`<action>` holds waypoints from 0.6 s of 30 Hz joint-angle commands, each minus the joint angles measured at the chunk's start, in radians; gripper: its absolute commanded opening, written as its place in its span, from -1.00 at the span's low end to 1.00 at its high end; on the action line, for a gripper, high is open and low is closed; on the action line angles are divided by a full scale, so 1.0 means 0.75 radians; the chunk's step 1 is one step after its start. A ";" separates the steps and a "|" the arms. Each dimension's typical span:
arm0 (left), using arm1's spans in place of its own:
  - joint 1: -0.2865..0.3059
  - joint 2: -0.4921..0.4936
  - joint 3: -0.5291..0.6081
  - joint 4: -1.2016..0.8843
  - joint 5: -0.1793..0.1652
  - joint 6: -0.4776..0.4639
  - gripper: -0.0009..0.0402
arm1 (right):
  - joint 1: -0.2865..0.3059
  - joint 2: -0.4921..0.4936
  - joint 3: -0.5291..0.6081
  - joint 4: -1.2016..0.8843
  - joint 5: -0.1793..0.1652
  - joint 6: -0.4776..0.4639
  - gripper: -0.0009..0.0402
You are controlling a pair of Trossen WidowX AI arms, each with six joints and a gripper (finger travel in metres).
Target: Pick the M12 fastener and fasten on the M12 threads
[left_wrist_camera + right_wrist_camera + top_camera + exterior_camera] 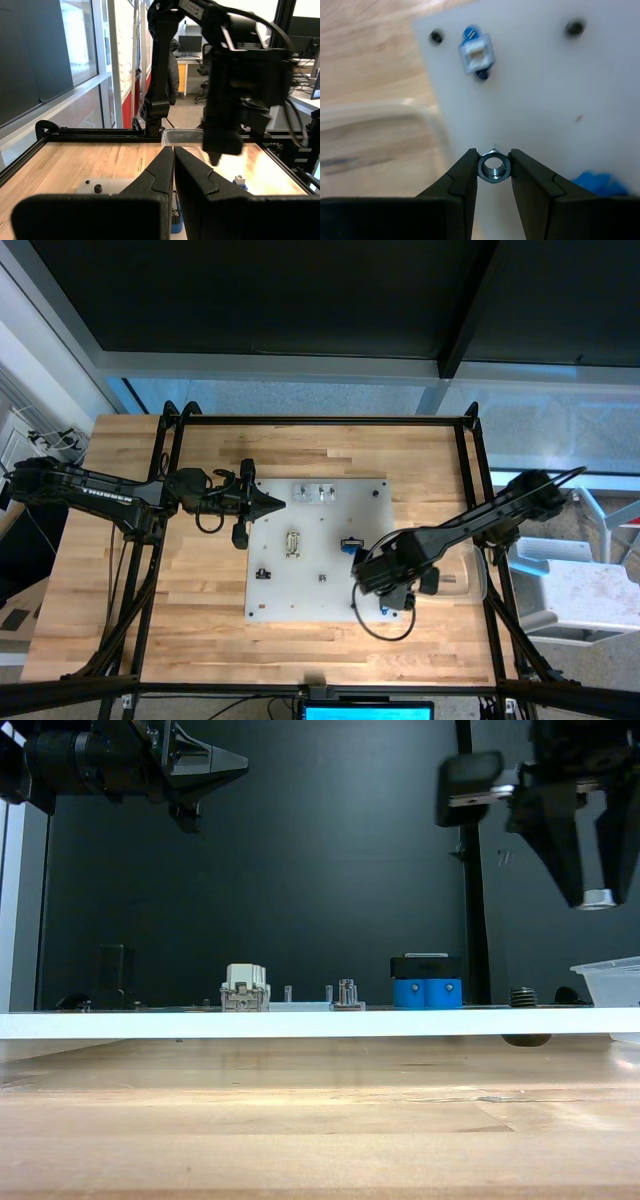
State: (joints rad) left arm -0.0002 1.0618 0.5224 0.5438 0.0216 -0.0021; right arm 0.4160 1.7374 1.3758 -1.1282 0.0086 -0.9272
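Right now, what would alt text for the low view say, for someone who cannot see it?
The right gripper hangs high over the right end of the white board, pinching a small silver nut, up and right of the bare black stud. The left gripper hangs shut, high at the left.

The wooden bench [150, 570] has a black frame [320, 421] around its edges. A white board [300, 585] lies flat in its middle, with a clear tray [480, 585] on the wood just beside the board's right edge. The left tool [280, 504] hangs over the board's far left edge, and the right tool [597, 896], pinching a silver nut [493, 167], hangs over its near right part.
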 commanded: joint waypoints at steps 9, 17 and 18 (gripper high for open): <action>0.000 0.001 0.001 0.001 0.001 0.001 -0.96 | 0.026 0.278 0.318 -0.049 0.001 -0.113 -0.78; 0.001 0.001 0.001 0.001 0.001 0.001 -0.96 | 0.032 0.400 0.451 -0.052 -0.001 -0.164 -0.78; 0.000 0.001 0.001 0.001 0.001 0.001 -0.96 | 0.033 0.414 0.466 -0.053 -0.001 -0.173 -0.78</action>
State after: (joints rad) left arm -0.0002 1.0618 0.5224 0.5438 0.0219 -0.0021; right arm 0.4400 2.0342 1.7115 -1.1679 0.0086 -1.0492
